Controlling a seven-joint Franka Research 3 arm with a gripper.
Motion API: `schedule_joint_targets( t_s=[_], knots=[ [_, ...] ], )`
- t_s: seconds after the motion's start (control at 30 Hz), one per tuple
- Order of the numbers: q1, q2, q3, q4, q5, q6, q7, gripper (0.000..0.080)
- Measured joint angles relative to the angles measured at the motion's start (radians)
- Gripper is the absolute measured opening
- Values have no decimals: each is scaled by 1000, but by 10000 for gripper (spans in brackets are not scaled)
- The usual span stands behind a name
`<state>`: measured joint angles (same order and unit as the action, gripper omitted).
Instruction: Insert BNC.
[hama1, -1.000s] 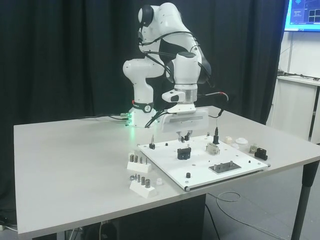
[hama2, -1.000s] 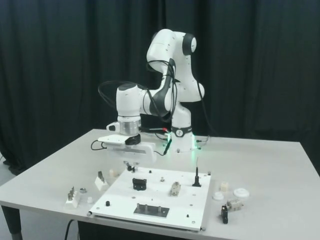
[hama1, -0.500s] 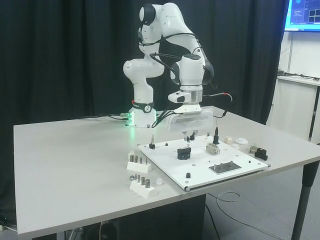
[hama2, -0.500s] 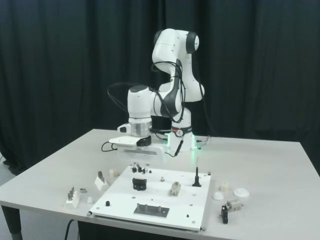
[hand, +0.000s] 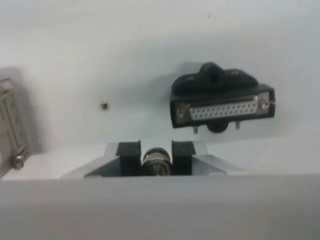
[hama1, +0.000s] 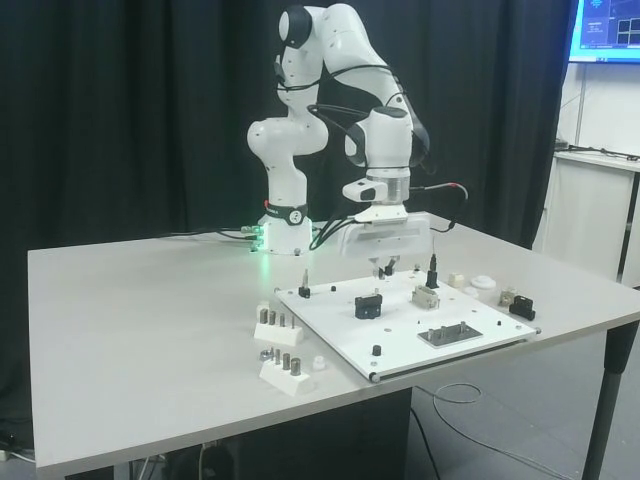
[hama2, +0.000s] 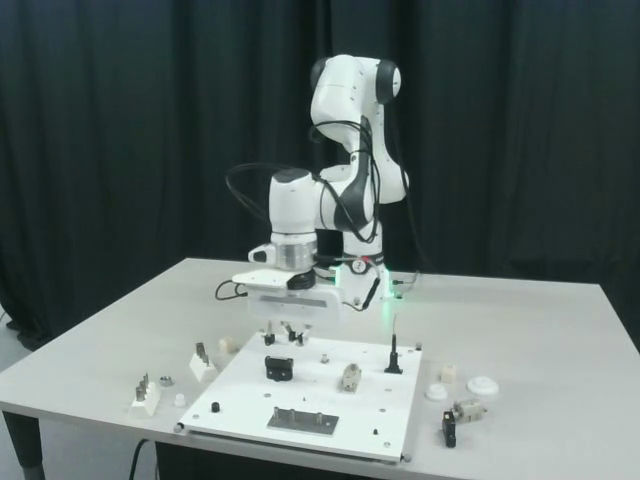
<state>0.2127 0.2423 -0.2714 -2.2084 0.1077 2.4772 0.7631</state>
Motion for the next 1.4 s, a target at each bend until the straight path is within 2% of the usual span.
schedule_joint_targets(
  t_s=[0.37,0.93,1.4],
  knots=[
    [26,-41,0,-79,-41,36,45,126],
    [47,-90,1,-217,-47,186,73,126],
    [60,-92,1,-235,-49,196,78,126]
  ],
)
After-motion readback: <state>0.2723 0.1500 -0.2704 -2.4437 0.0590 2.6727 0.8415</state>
